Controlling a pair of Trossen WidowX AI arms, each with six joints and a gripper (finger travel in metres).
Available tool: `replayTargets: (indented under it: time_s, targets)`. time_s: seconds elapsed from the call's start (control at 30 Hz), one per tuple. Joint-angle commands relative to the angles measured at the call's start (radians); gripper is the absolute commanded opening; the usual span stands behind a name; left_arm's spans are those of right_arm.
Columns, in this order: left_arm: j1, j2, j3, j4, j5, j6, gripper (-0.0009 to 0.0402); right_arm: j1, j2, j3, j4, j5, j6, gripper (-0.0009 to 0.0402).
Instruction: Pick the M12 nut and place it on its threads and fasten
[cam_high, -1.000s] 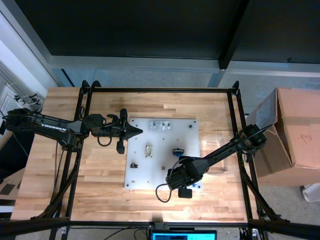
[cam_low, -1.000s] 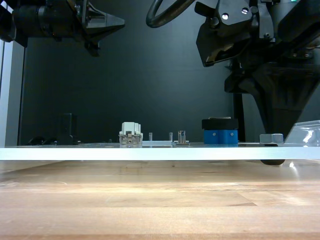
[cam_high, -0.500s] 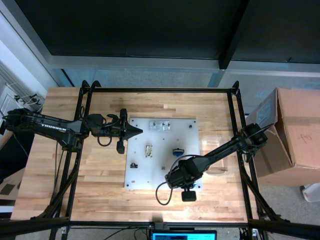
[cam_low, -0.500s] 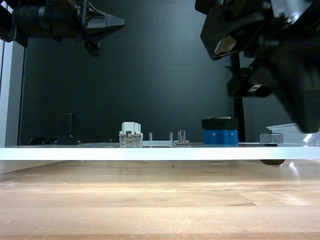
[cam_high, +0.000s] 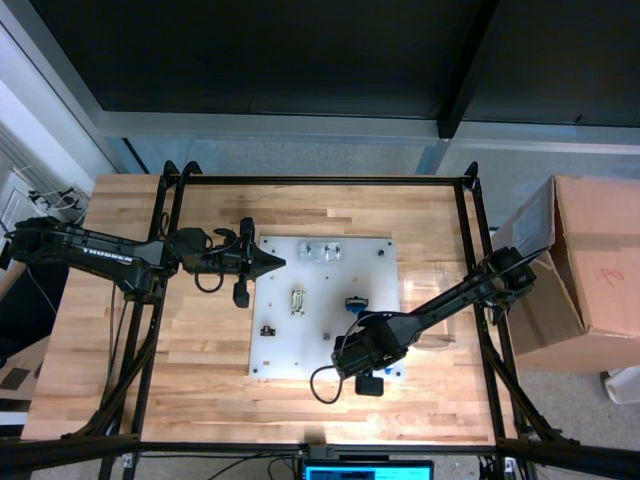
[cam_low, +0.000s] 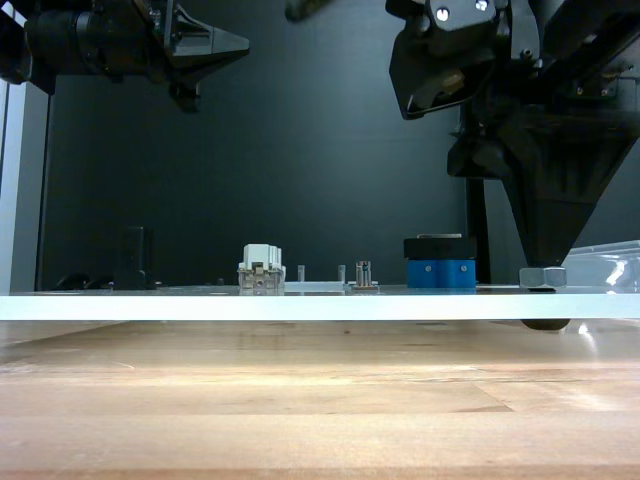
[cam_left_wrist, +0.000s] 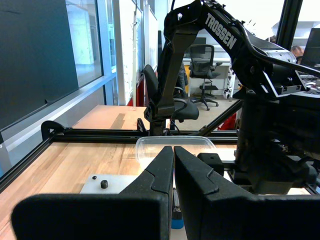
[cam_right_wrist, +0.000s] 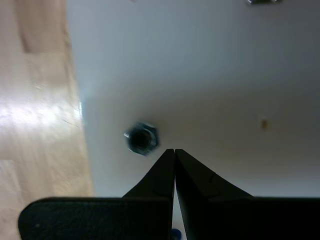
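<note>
Found the M12 nut lying flat on the white board, close to its near right edge and gripped by nothing. Took it to be on its stud and run well down, given the dark core in the right wrist view and no bare ribs beneath it in the low view. Saw no shift in it over the last second.

Saw the right hand pinched closed on nothing, tips just beside the nut rather than around it, and poised directly above it in the low view. Half a second back, caught that hand swung off toward the near right, away from the nut. Now found it brought back over the nut, much as a second ago.

Read this as a reset between turning strokes, not a fresh pick. Judged placing done and fastening under way or nearly over. Could not tell tightness. Would expect a fresh grip around the flats before any further turn.

Noted the left hand likewise closed and empty, held high over the board's far left part, unmoved. Marked the clear tray just right of the board on the worktop.
</note>
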Motion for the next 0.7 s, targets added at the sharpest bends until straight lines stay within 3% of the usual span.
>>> replayTargets:
  time_s: [0.03, 0.17, 0.37, 0.53, 0.6, 0.7]
  targets:
    - [0.0, 0.0, 0.0, 0.0, 0.0, 0.0, 0.0, 0.001, 0.0, 0.0, 0.009, -0.006, -0.001, 0.0]
    - [0.0, 0.0, 0.0, 0.0, 0.0, 0.0, 0.0, 0.003, 0.0, 0.0, 0.014, -0.009, -0.001, 0.0]
    - [0.0, 0.0, 0.0, 0.0, 0.0, 0.0, 0.0, 0.005, 0.0, 0.0, 0.017, -0.09, -0.019, 0.0]
    - [0.0, 0.0, 0.0, 0.0, 0.0, 0.0, 0.0, 0.006, 0.0, 0.0, 0.016, -0.236, -0.083, 0.0]
    - [0.0, 0.0, 0.0, 0.0, 0.0, 0.0, 0.0, 0.006, 0.0, 0.0, 0.014, -0.226, -0.079, 0.0]
    - [0.0, 0.0, 0.0, 0.0, 0.0, 0.0, 0.0, 0.006, 0.0, 0.001, -0.007, -0.143, -0.061, 0.0]
